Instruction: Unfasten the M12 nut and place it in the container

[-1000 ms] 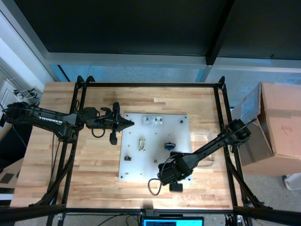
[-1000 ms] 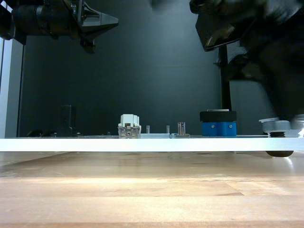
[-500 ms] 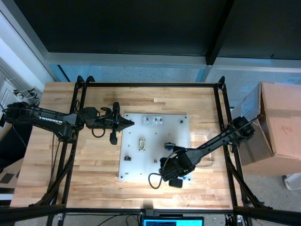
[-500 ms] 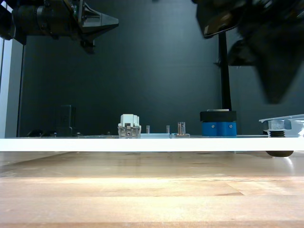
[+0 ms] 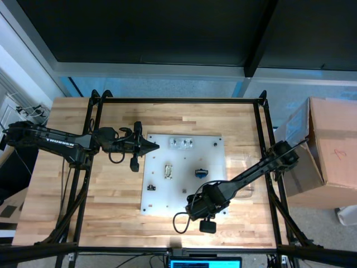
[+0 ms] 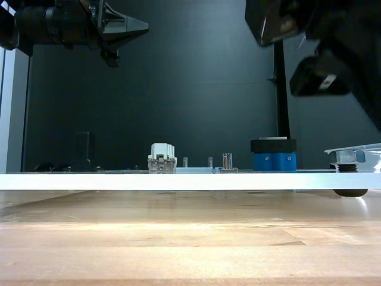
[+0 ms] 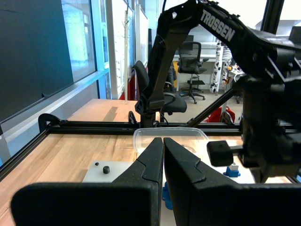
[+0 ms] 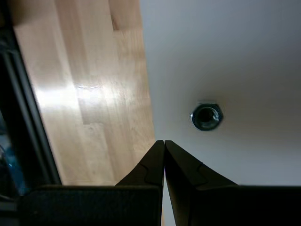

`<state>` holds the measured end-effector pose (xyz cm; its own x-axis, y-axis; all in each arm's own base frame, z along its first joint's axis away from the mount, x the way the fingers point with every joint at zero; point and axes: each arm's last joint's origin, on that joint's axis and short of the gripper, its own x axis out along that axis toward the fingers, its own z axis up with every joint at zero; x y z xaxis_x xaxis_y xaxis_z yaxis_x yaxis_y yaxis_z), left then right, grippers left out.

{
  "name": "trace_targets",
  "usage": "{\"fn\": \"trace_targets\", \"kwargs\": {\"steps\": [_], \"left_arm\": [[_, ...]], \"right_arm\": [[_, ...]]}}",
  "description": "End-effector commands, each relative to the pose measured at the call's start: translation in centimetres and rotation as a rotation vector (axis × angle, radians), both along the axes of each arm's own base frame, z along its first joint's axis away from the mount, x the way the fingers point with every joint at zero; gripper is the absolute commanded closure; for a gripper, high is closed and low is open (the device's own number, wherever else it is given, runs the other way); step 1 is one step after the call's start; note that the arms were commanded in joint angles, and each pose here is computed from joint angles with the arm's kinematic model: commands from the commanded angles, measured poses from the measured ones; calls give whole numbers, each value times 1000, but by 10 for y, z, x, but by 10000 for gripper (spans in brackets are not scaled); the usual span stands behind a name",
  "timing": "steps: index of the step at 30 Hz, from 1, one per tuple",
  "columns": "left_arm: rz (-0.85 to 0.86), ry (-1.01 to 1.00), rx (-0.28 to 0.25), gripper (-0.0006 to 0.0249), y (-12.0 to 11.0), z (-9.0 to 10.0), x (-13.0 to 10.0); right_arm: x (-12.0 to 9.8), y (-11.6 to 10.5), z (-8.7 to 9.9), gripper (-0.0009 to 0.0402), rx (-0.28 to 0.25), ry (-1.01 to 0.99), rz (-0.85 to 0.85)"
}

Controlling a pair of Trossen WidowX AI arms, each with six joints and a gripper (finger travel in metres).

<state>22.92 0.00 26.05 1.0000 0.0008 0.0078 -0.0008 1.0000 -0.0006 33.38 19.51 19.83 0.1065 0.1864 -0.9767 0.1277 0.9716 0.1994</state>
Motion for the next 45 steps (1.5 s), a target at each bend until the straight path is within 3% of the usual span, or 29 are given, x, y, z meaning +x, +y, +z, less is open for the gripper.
{"fn": "trace_targets", "kwargs": {"steps": [1, 8, 12, 18, 19, 23, 26, 32, 37, 39, 42, 45], "left_arm": [[0, 0, 0, 243, 0, 0, 0], [0, 0, 0, 243, 0, 0, 0], [0, 0, 0, 243, 0, 0, 0], [0, 0, 0, 243, 0, 0, 0], [0, 0, 0, 243, 0, 0, 0], [0, -1, 0, 243, 0, 0, 0], [0, 0, 0, 243, 0, 0, 0], [0, -3, 0, 243, 0, 0, 0], [0, -1, 0, 243, 0, 0, 0], [0, -2, 0, 243, 0, 0, 0], [0, 1, 0, 243, 0, 0, 0], [0, -1, 0, 243, 0, 0, 0]], "right_arm": [[2, 0, -7, 393, -25, -1, 0], [4, 0, -11, 393, -22, -8, 0], [4, -2, -13, 393, -61, -21, -14], [3, -3, -13, 393, -69, -10, -15], [1, -5, -12, 394, -94, -4, -21], [-8, -17, -4, 393, -323, -21, -127], [-13, -21, 5, 393, -381, -55, -192], [-14, -19, 9, 393, -307, -26, -188], [-14, -13, 14, 393, -166, 26, -186], [-12, -11, 19, 389, -139, 20, -211], [-7, -9, 29, 362, -117, -9, -222], [-4, -7, 36, 309, -98, -31, -232]]}}
